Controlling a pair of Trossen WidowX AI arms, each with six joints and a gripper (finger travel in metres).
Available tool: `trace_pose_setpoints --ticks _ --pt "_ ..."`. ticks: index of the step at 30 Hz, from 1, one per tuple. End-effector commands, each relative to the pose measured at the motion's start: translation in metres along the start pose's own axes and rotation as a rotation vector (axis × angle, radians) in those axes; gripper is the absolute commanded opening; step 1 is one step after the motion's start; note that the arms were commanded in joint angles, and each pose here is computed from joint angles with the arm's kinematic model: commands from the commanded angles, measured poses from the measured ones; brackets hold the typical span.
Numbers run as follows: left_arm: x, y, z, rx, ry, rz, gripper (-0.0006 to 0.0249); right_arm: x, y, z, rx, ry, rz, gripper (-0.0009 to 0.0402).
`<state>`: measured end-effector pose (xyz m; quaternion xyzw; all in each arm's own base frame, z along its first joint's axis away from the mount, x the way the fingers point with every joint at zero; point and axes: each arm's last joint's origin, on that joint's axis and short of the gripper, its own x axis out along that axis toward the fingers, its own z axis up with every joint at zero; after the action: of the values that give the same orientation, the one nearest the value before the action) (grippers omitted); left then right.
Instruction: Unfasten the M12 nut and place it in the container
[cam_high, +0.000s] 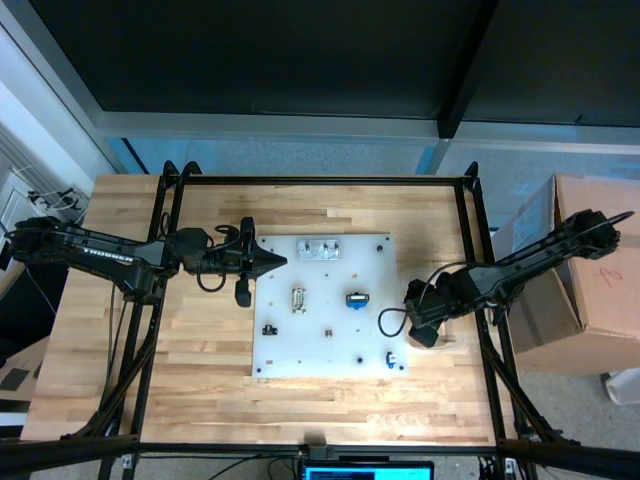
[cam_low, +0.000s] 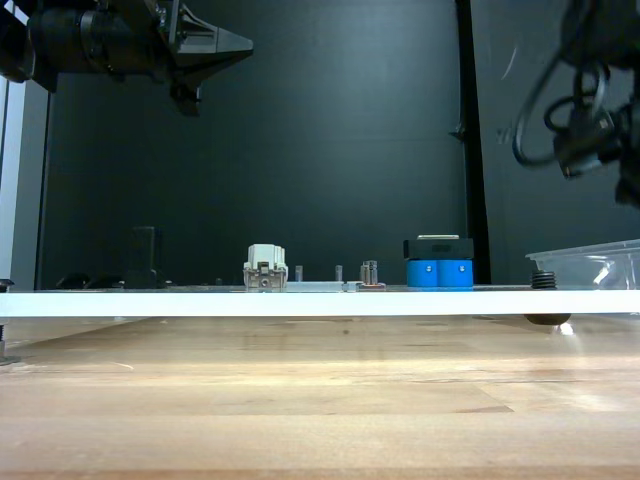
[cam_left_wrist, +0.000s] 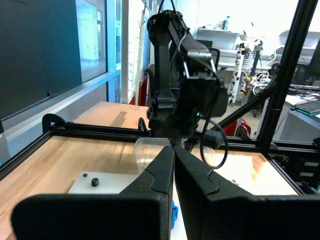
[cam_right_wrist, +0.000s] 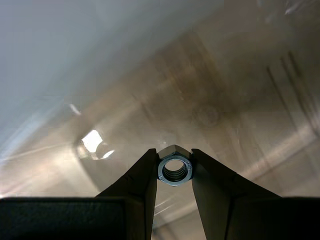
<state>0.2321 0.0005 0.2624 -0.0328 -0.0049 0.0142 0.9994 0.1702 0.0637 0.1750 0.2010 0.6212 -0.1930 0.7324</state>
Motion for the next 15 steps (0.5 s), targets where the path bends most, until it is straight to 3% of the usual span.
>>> trace_pose_setpoints --ticks 1,7,15 --pt "0.0001 0.0000 0.0000 0.000 0.000 0.000 0.0000 0.0107 -0.0031 -0.0036 0.006 -0.004 0.006 0.0024" --pt "0.0001 0.0001 -0.0001 0.000 0.000 0.000 0.0000 0.0152 -0.0034 -0.0044 0.004 -0.003 0.006 0.0062" --pt "0.0001 0.0001 -0.0001 0.000 0.000 0.000 0.0000 0.0183 -0.0008 -0.0028 0.005 -0.007 0.011 0.0202"
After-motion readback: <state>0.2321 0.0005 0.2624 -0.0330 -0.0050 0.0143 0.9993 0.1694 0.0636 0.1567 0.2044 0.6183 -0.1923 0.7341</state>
